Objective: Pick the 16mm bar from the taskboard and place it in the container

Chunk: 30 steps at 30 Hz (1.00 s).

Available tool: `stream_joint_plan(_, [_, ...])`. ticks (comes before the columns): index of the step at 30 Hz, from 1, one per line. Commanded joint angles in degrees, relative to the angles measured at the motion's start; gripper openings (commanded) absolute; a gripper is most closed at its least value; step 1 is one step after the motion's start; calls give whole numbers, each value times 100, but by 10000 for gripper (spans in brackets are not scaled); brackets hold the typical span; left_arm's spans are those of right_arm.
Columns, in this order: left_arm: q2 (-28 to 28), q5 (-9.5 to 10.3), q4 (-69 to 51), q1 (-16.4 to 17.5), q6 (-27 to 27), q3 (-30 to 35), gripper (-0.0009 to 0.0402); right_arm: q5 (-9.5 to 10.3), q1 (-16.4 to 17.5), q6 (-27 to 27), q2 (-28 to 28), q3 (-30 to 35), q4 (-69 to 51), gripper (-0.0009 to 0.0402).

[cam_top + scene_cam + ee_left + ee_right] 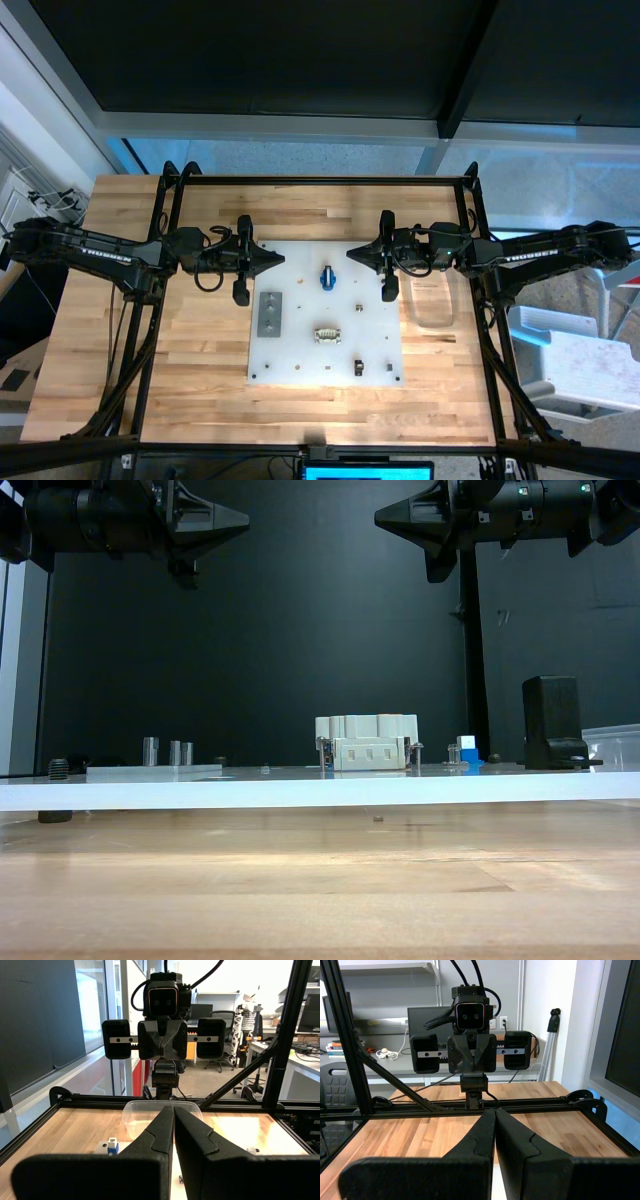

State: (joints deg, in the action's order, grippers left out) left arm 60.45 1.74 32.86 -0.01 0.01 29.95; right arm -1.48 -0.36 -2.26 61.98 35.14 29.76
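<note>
Pickup hasn't started: left gripper (272,257) and right gripper (355,255) hang pinched closed over the far edge of the taskboard (300,345). I think the bar (150,750) is in the grey block (270,314); container (432,300) sits right. Next: open, descend.

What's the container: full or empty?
Empty: table shows through the container. Both shut, left tool and right tool hang above the taskboard.

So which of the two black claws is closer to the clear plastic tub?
The right gripper, shut, high over the flat white board's far edge on the clear tub's side; the left gripper, also shut, hovers over the opposite side.
</note>
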Motion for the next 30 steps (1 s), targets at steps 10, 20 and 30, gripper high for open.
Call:
stream_joint_plan(10, [2, 0, 0, 2, 0, 0, 0, 9, 2, -42, 0, 2, -105, 0])
stream_joint_plan(20, [2, 0, 0, 2, 0, 0, 0, -42, 13, -79, 42, 739, -2061, 0])
stream_joint_plan(30, [2, 0, 0, 0, 0, 0, 0, -44, 37, -153, 179, 1596, -4249, 0])
